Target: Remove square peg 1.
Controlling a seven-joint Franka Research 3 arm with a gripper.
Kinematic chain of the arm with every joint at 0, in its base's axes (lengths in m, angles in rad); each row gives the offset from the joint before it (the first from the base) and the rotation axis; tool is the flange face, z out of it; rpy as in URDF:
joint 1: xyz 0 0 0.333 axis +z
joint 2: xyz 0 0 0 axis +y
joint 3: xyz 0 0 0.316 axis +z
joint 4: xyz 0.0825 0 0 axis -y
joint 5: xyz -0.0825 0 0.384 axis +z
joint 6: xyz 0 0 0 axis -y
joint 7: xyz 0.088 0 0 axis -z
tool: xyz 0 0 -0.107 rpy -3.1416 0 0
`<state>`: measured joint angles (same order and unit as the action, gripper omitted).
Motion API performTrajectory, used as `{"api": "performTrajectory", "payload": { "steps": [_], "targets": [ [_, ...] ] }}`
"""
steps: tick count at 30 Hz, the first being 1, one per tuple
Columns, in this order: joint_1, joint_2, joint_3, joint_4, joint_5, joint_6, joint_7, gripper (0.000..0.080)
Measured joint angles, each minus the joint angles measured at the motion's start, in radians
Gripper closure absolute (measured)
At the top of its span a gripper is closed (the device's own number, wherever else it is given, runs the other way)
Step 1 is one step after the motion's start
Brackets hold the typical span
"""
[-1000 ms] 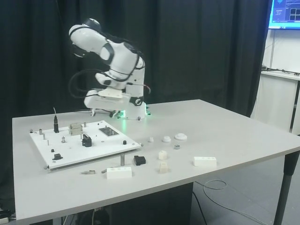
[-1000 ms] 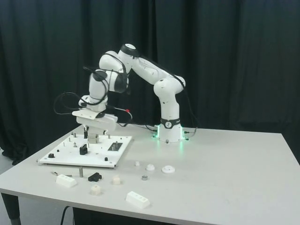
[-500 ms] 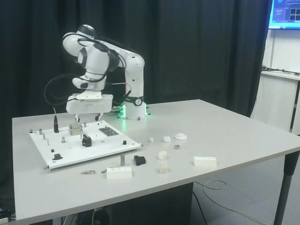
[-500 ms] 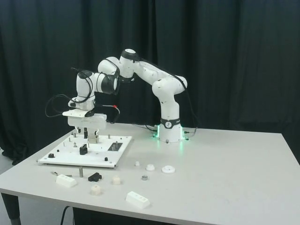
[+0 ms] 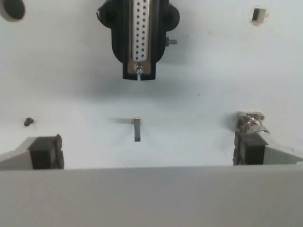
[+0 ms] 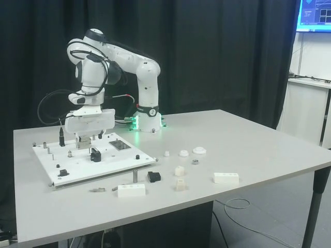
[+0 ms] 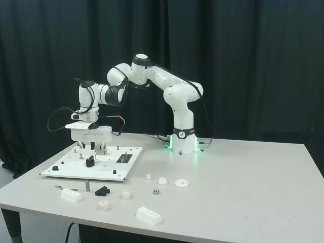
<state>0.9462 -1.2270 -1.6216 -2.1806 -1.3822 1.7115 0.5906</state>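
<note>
— So what does the square peg (image 5: 137, 129) look like?
— Small, grey, slim (square in section), standing upright on the white board (image 5: 199, 80), long axis vertical, between the gripper's (image 5: 147, 151) fingertips (image 5: 45, 152), which are spread wide and touching nothing.
— And beyond it?
— A black multi-pin connector (image 5: 138, 35), mounted farther along the board.
</note>
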Motion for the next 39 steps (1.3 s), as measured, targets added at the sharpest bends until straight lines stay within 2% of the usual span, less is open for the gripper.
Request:
{"api": "performTrajectory", "payload": {
  "steps": [20,39],
  "targets": [
    [-0.083,0.000,-0.051,-0.064,0.003,0.111,-0.022,0.0003],
    [-0.090,0.000,-0.124,-0.065,-0.013,0.205,-0.026,0.0003]
  ]
}}
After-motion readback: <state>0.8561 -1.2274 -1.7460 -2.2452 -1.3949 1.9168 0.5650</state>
